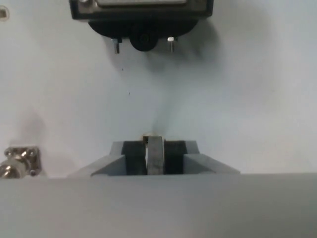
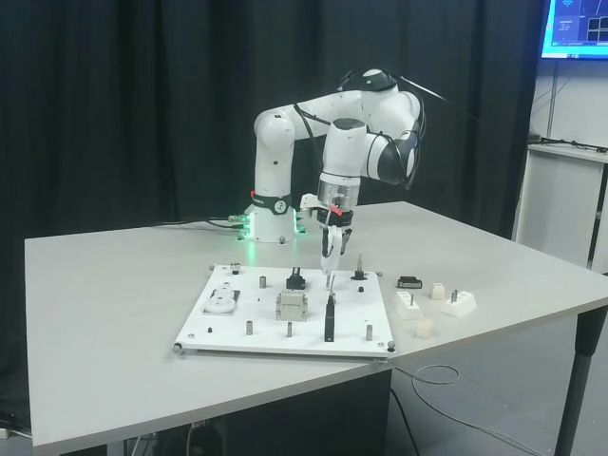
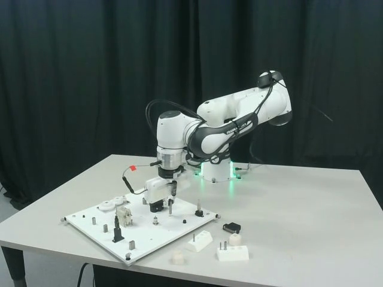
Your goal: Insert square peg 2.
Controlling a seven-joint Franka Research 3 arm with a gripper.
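I count one arm (image 2: 366,123), one gripper (image 2: 329,267), one white board (image 2: 228,334) on one counter (image 2: 104,313), four small white blocks (image 2: 457,304) beside it, and one black connector (image 2: 409,282).

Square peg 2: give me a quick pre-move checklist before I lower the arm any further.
1. Peg in grasp: ok. The square peg sits clamped between the fingers of the gripper.
2. Peg upright: ok, it hangs vertical below the gripper in the second room view.
3. Peg above the white board, not touching: ok, a gap shows in both room views.
4. Target hole located under the peg: cannot tell, no hole is visible in the wrist view.
5. Path clear of the black connector: ok, it lies well apart from the peg.
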